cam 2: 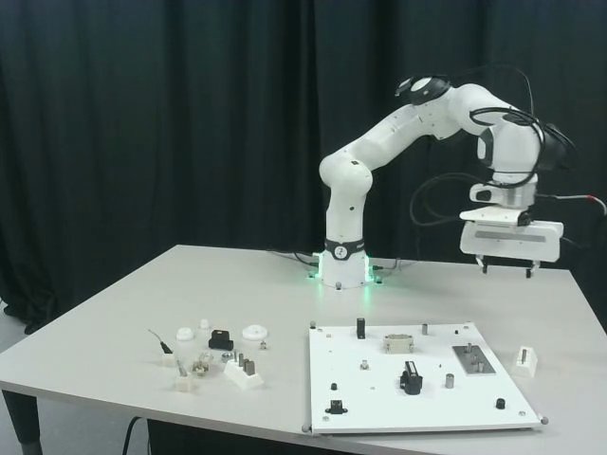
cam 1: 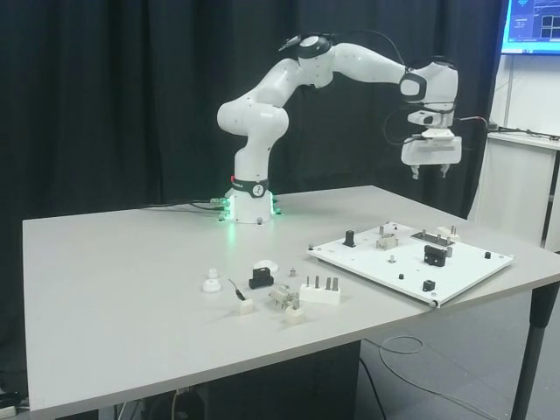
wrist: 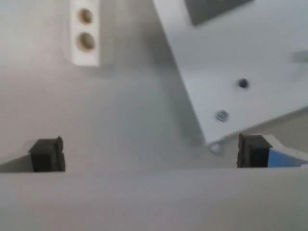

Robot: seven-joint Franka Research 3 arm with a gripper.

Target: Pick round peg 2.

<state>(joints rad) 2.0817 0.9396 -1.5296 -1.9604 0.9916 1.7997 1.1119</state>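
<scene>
A white holder block [cam 1: 320,293] [cam 2: 244,373] near the table's front edge carries three short upright grey pegs [cam 1: 327,283] [cam 2: 242,361]; I cannot tell which of them is round peg 2. My gripper [cam 1: 429,172] [cam 2: 505,267] [wrist: 149,154] hangs high in the air over the far right of the table, well away from the pegs. It is open, its black fingertips [wrist: 46,154] wide apart with nothing between them. No peg appears in the wrist view.
A white assembly board [cam 1: 472,267] [cam 2: 379,398] [wrist: 250,72] with black and grey fittings lies at the right. Beside it sits a small white block with two holes [wrist: 85,31] [cam 2: 524,360]. Small white gears [cam 1: 265,266] and a black part [cam 1: 261,278] lie near the holder.
</scene>
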